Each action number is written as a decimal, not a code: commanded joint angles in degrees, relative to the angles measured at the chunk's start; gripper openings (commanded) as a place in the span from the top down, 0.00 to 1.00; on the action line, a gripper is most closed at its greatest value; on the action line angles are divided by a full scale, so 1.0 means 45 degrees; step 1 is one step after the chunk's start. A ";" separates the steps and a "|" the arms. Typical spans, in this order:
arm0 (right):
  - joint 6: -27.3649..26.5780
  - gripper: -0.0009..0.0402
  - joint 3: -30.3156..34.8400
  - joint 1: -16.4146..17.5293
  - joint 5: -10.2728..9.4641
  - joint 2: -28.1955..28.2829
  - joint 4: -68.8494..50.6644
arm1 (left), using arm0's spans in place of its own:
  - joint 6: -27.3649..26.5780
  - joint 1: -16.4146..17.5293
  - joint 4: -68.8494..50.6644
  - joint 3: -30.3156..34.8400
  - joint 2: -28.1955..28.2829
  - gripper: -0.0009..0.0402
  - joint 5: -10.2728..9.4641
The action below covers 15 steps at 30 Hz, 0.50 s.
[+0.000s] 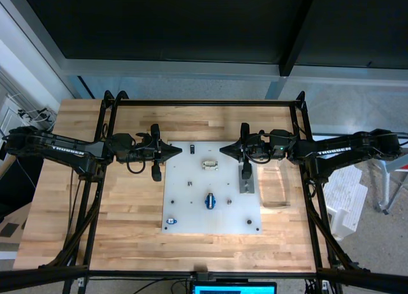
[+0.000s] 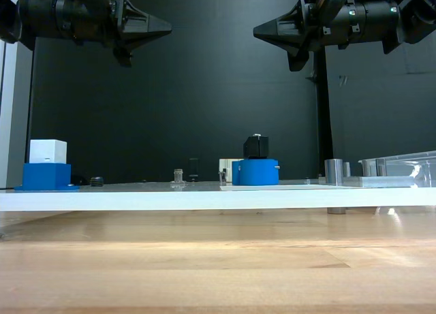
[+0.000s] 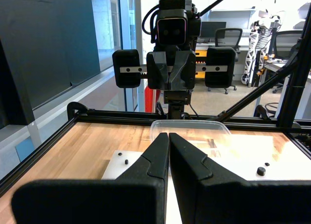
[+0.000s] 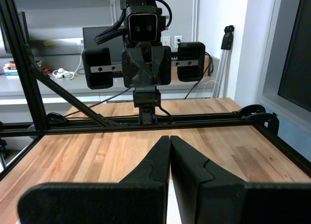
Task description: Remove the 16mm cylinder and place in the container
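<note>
Right hand [image 1: 222, 150] hangs high above the white board [image 1: 191, 205], its two fingers pressed together with nothing between them. It points inward at the left hand [image 1: 179, 151], which is likewise closed and empty at the same height over the board's far-left part. Below the right hand and a little toward the near edge, the 16mm cylinder [image 2: 334, 171] appears to stand upright at the grey metal block [image 1: 247, 185], its long axis vertical. The high view does not separate it cleanly from the block. Just right of that, off the board on the wooden worktop [image 1: 127, 217], lies the clear container [image 1: 275, 208]. The right hand is plainly the nearer. I judge it must open, tip downward and descend over the cylinder, then carry it a short way right.
</note>
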 commanded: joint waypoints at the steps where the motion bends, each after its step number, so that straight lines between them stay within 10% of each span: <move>1: 0.0010 0.98 0.0005 0.0015 -0.0005 0.0005 0.0005 | 0.0005 0.0000 0.0005 0.0005 0.0005 0.98 0.0010; 15: 0.1030 0.98 0.0039 0.0039 0.0000 0.0005 -0.0325 | 0.0005 0.0000 0.0005 0.0005 0.0005 0.98 0.0005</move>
